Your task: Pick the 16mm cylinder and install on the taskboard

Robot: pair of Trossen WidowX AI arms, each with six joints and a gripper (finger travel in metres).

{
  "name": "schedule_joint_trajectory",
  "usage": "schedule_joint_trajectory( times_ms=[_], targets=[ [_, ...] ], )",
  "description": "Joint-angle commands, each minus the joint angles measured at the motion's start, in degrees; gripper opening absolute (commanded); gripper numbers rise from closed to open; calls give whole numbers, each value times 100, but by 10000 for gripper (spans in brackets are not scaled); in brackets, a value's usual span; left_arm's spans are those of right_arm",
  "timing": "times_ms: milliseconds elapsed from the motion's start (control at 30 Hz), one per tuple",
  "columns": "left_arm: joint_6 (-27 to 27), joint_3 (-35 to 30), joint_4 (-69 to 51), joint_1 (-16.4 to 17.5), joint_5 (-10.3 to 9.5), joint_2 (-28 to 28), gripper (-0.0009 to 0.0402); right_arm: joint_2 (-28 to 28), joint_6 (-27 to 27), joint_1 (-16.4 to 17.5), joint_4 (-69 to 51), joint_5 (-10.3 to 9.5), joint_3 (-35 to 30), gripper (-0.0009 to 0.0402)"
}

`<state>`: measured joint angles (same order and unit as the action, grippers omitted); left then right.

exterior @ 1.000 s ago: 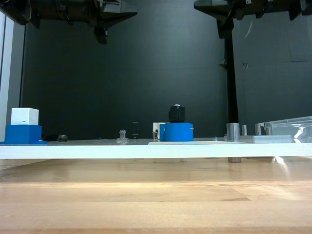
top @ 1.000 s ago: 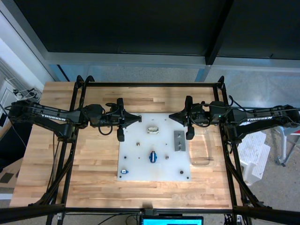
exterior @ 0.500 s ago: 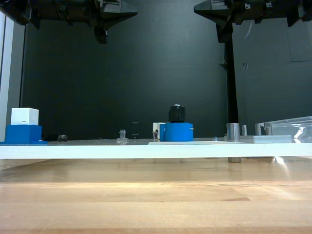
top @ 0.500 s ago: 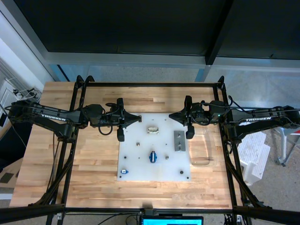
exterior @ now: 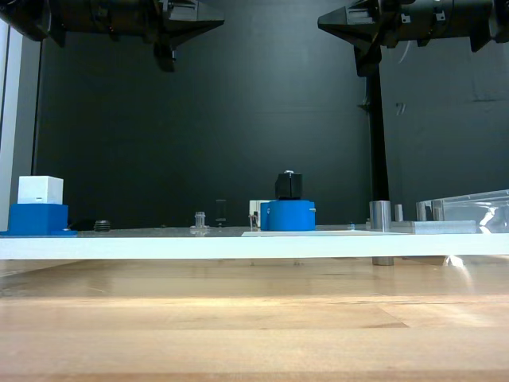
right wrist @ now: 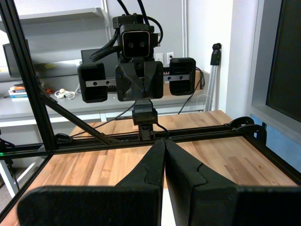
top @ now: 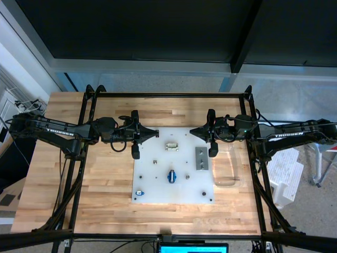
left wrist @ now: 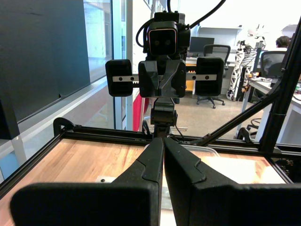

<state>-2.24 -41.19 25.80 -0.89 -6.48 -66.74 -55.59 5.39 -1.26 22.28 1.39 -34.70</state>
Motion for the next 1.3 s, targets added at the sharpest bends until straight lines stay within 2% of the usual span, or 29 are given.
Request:
schedule_joint_trajectory(
  times_ms=[33, 100, 167, 1300],
  targets=[
    [2, 0, 2, 2, 2, 0, 1, -2, -13, 2, -4, -4, -26, 0],
    [2, 0, 4, 2, 0, 0, 1, 0, -13, 4, -2, -28, -39, 0],
    [2, 0, 2, 2, 0, 0, 1, 0, -15, 2, -2, -164, -48, 0],
    [2, 0, 2, 2, 0, 0, 1, -2, -13, 2, -11, -142, -48, 0]
  ],
)
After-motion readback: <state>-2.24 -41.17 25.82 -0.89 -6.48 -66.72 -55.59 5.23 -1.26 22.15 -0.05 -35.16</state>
